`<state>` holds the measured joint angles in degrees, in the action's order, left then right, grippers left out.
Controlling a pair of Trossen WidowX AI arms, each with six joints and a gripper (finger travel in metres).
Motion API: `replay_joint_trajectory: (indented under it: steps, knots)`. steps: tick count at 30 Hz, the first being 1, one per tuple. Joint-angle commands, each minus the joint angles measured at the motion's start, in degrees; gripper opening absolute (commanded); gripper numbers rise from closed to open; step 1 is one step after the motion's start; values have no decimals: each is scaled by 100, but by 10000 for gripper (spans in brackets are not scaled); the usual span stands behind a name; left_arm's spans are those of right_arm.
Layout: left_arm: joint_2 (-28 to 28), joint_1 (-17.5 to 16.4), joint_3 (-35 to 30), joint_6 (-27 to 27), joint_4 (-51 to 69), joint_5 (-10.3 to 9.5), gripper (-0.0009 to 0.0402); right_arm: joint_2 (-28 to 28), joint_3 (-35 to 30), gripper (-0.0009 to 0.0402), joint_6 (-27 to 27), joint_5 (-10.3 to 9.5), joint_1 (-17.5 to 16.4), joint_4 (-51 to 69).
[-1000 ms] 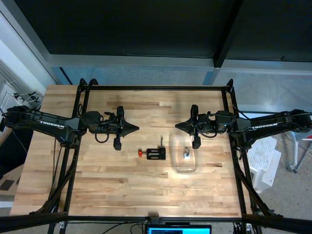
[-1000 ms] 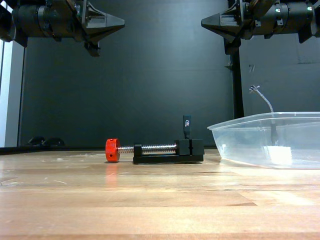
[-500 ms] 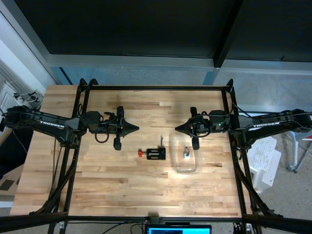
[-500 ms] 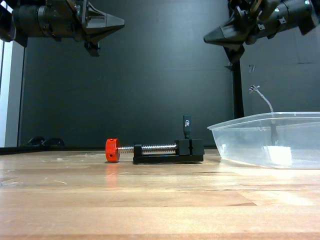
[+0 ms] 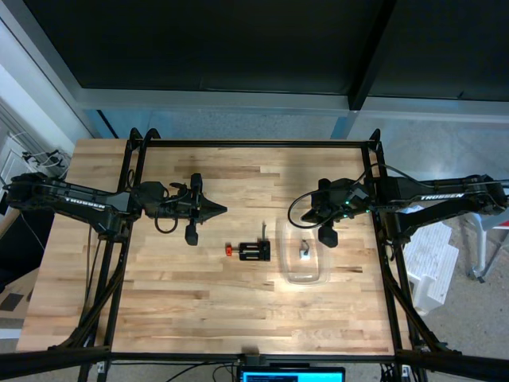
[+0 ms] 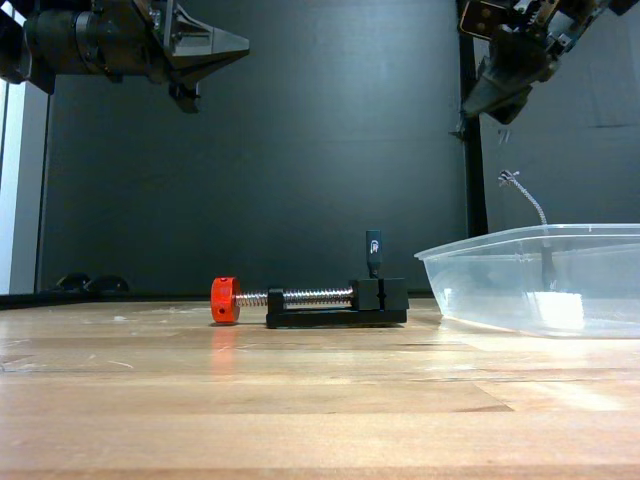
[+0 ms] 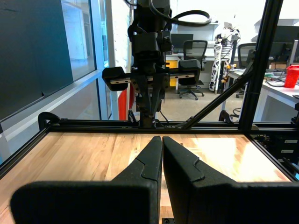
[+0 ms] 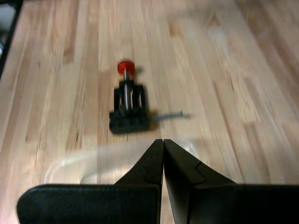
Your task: Pick the USB-C connector and install on taskboard
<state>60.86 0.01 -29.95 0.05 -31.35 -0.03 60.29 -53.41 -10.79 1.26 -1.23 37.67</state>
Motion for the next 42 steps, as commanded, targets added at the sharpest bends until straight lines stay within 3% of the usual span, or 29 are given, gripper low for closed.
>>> replay_joint_trajectory:
  steps: [1, 7, 10, 14, 22, 29, 35, 42]
  knots:
    - [0, -2, 0, -2, 0, 0, 0, 120, -258, 0, -55, 13, -15, 603]
    - [0, 0, 0, -2, 0, 0, 0, 498, -756, 0, -92, 0, -33, 1460]
    - [0, -2, 0, -2, 0, 0, 0, 699, -933, 0, -72, -153, -44, 1755]
    - [0, -2, 0, -2, 0, 0, 0, 931, -1095, 0, -20, -151, -103, 2079]
    - [0, -2, 0, -2, 0, 0, 0, 1335, -1167, 10, -103, -136, -527, 2376]
    - [0, 0, 0, -2, 0, 0, 0, 1578, -1167, 48, -479, -59, -826, 2374]
    - [0, 0, 0, -2, 0, 0, 0, 1801, -1165, 92, -638, 118, -925, 2422]
    - [0, 0, 0, -2, 0, 0, 0, 2103, -1165, 151, -675, 192, -1005, 2417]
